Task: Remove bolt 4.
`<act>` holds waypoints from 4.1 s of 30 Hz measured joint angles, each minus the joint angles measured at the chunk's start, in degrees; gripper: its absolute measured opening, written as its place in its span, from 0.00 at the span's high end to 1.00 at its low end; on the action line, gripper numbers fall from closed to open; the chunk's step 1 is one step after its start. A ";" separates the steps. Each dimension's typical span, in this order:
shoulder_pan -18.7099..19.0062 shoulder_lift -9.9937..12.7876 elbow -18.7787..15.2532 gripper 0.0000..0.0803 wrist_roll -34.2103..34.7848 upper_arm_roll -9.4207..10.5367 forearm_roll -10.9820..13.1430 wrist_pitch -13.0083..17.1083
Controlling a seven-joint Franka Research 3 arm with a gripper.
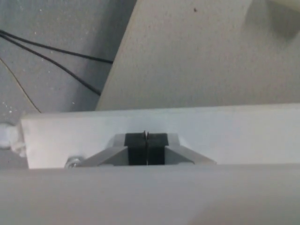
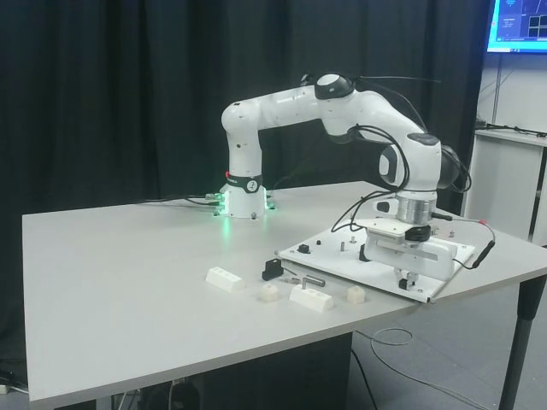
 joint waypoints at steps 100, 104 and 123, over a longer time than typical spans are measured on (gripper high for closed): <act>-1.40 -0.75 5.37 0.00 1.59 -1.50 -0.13 -8.33; -1.39 -0.66 5.37 0.00 1.81 -1.34 -0.59 -8.32; -1.39 -0.41 5.37 0.00 2.00 -0.62 -1.73 -7.59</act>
